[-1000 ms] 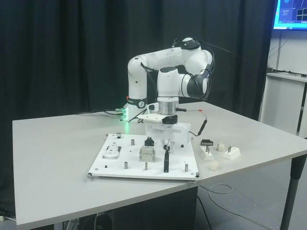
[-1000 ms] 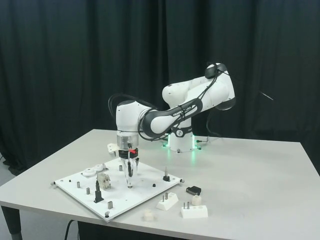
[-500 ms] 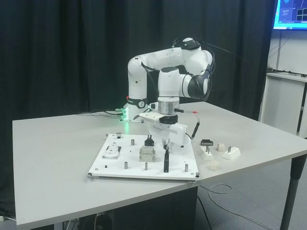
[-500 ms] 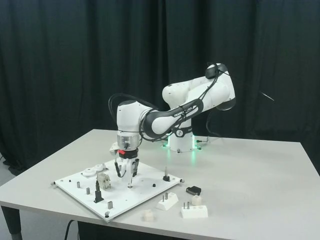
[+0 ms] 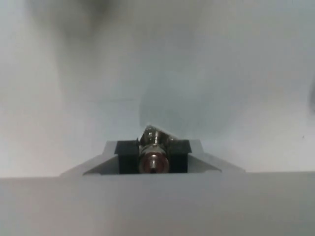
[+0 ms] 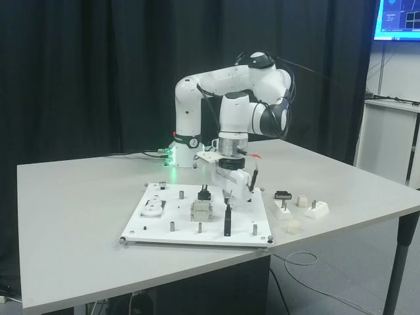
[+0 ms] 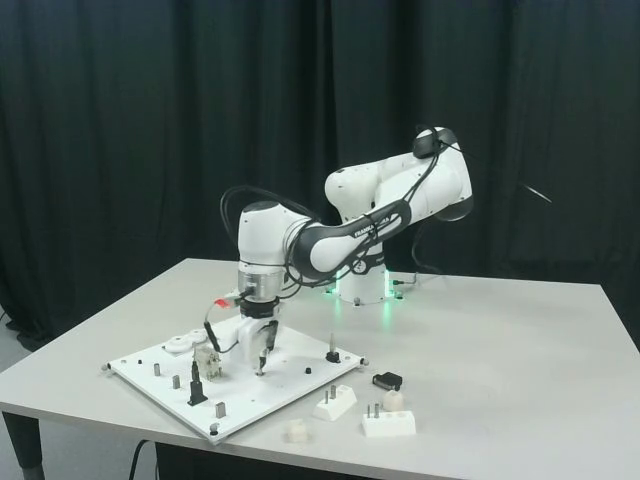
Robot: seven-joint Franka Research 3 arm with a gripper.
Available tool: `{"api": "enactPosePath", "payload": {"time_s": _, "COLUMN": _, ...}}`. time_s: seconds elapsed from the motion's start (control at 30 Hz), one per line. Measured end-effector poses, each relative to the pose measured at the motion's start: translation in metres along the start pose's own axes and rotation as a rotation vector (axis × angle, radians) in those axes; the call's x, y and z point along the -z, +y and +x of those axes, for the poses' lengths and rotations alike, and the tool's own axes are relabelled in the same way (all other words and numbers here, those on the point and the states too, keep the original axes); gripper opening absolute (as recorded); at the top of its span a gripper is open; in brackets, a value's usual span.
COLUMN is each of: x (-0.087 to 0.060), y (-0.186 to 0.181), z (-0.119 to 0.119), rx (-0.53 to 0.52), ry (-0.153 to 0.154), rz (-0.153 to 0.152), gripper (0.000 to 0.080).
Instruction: Insert BNC.
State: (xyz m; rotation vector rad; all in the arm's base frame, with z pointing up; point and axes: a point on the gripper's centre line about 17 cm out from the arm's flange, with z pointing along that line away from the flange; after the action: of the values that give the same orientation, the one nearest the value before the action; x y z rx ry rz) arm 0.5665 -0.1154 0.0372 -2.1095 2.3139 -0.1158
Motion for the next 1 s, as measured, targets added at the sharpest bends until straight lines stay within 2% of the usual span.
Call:
{"api": "enactPosePath", "payload": {"time_s": 0.23, "x": 0.0001, "y": 0.0006, "z": 0.0003, "rx": -0.099, "ry": 0.028, "rz": -0.004, "gripper": 0.0121}}
{"api": "enactPosePath", "payload": {"time_s": 0.47, "x": -0.0002, "y": 0.0007, "z": 0.001, "rx": -0.189, "ry": 0.048, "rz": 0.006, "gripper": 0.0121}}
{"api": "enactPosePath", "payload": {"time_s": 1.0, "x": 0.0, "y": 0.0008, "z": 0.0016, "rx": -0.382, "ry": 0.067, "rz": 0.028, "gripper": 0.0121}}
